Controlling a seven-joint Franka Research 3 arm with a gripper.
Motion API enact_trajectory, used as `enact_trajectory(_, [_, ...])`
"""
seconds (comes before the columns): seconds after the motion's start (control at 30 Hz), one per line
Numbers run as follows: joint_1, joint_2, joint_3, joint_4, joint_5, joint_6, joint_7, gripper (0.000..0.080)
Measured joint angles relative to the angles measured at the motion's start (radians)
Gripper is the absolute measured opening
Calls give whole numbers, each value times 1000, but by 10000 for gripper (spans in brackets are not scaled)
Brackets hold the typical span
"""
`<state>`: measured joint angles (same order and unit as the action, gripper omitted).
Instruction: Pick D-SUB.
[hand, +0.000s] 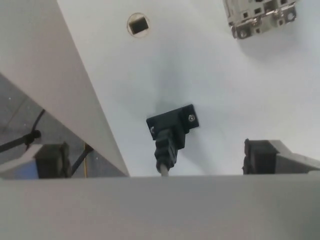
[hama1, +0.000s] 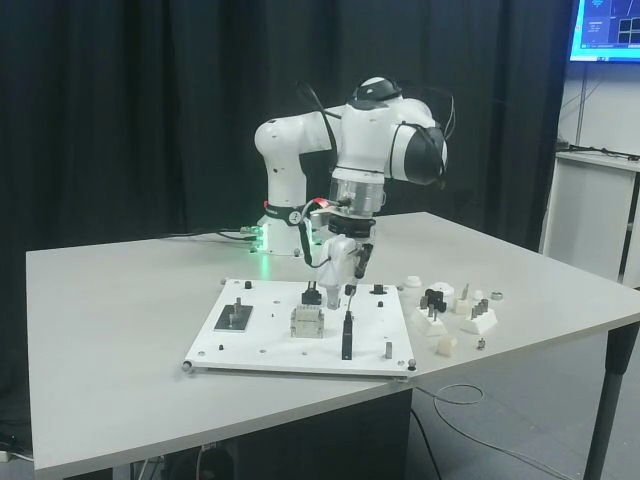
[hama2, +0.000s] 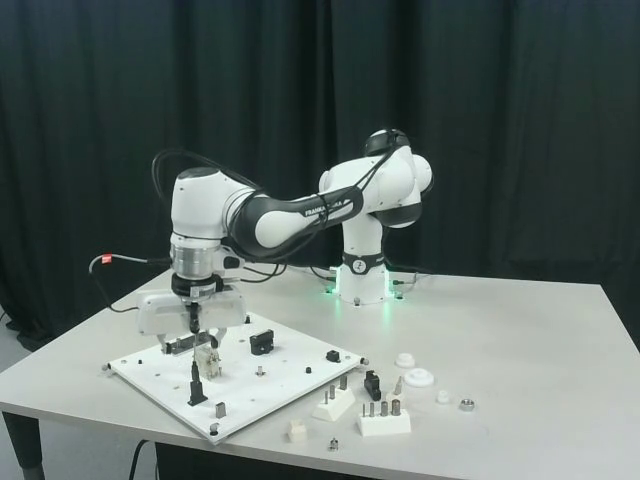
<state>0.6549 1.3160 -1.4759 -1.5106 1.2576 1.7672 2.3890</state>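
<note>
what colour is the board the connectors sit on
White; the board shows best in the first room view.

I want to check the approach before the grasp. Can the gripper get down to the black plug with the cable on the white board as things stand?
Probably yes. The gripper hangs above the white board, and the wrist view shows the black plug below with bare board around it. The metal connector lies well apart.

D-SUB (hand: 172, 129): black | board (hand: 210, 80): white | table (hama1: 120, 300): grey
</note>
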Motion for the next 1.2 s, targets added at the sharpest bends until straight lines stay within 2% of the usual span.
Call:
enact_trajectory(0.1, [0, 0, -7, 0, 0, -9, -1, 746])
enact_trajectory(0.13, [1, 0, -9, 0, 0, -10, -1, 788])
enact_trajectory(0.3, [1, -1, -12, -1, 0, -12, -9, 798])
enact_trajectory(1.2, [1, -1, -14, -1, -3, -7, -28, 800])
